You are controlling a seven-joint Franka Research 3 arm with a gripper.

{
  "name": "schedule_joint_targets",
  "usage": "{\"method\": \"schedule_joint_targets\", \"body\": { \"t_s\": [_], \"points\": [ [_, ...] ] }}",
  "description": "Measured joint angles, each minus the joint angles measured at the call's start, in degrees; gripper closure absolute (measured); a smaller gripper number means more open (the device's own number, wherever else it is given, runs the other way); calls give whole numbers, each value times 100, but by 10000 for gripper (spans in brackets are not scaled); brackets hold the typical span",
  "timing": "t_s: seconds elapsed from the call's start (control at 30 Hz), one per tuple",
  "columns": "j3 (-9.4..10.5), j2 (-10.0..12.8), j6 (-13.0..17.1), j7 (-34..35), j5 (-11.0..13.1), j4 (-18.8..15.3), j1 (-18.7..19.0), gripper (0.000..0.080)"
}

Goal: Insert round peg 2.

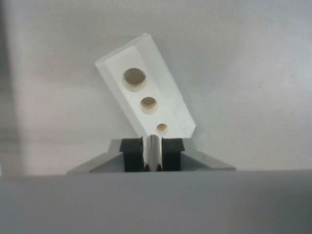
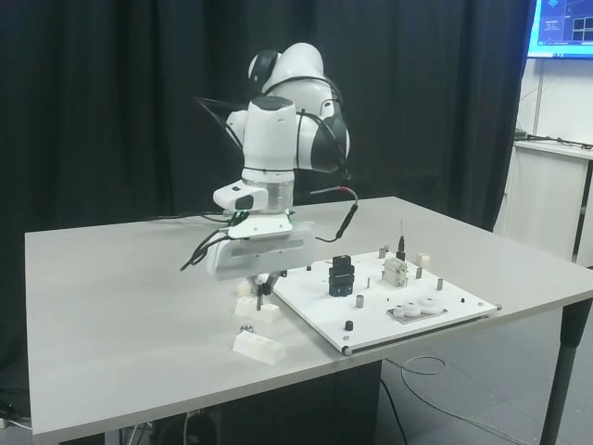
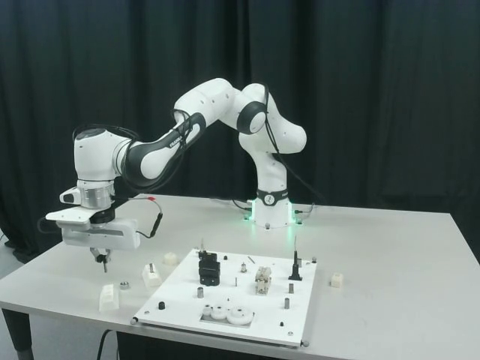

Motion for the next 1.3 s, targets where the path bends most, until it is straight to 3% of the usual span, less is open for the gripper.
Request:
{"method": "schedule_joint_targets", "body": {
  "t_s": [0.23,0.83,1.3],
  "points": [
    [-1,-122,-348,0,-10,26,96,728],
    [-5,-702,-1665,655,-184,-82,606,728],
    [6,-1228,-1777,1422,-383,-877,1365,728]
  ]
}}
